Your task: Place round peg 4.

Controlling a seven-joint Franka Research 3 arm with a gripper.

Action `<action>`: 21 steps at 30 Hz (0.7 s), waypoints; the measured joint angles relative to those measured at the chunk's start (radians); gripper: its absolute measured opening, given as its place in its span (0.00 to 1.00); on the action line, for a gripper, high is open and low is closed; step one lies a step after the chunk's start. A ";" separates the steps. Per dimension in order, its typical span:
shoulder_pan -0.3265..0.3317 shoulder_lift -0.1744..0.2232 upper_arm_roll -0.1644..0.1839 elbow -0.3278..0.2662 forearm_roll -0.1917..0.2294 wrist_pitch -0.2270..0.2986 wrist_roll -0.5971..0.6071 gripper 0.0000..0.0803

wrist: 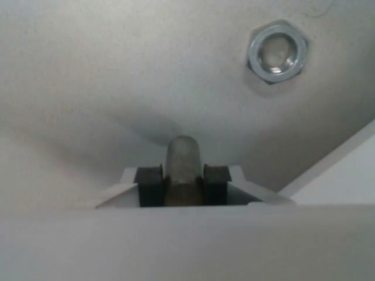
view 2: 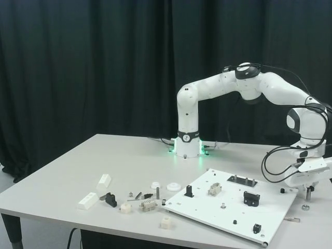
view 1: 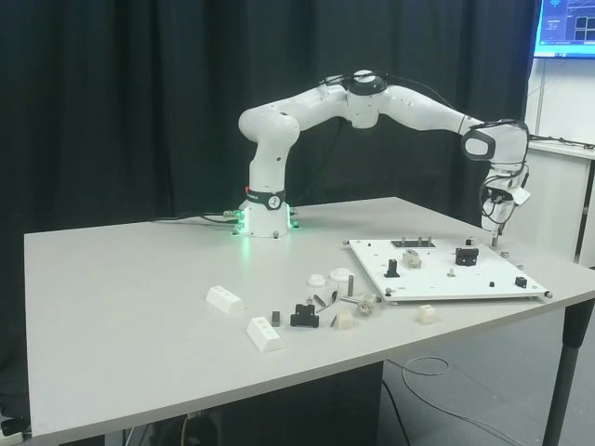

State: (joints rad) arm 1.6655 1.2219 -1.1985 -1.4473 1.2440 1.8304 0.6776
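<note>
In the wrist view my gripper (wrist: 183, 175) is shut on the round peg (wrist: 183, 158), a grey cylinder with a rounded tip standing between the black pads. The peg points down at the grey table, close above it. A metal hex nut (wrist: 276, 51) lies on the table a short way from the tip. In the second room view the gripper (view 2: 309, 191) hangs low over the table just past the right edge of the white board (view 2: 228, 207), with the nut (view 2: 306, 207) below it. The first room view has the gripper (view 1: 494, 226) behind the board's far right corner.
The white board (view 1: 446, 274) carries black fixtures (view 2: 251, 197) and small posts. Its edge (wrist: 345, 175) shows beside the gripper. Loose parts lie left of the board, among them two white blocks (view 2: 104, 181) (view 2: 87, 200). A small metal piece (view 2: 293, 220) lies by the board's right corner.
</note>
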 joint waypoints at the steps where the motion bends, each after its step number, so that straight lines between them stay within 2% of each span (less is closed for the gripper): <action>1: 0.001 0.001 0.002 0.000 -0.001 0.004 0.003 0.18; 21: 0.010 0.006 0.017 0.000 -0.032 0.036 0.009 0.18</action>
State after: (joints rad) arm 1.6758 1.2284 -1.1819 -1.4468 1.2124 1.8665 0.6864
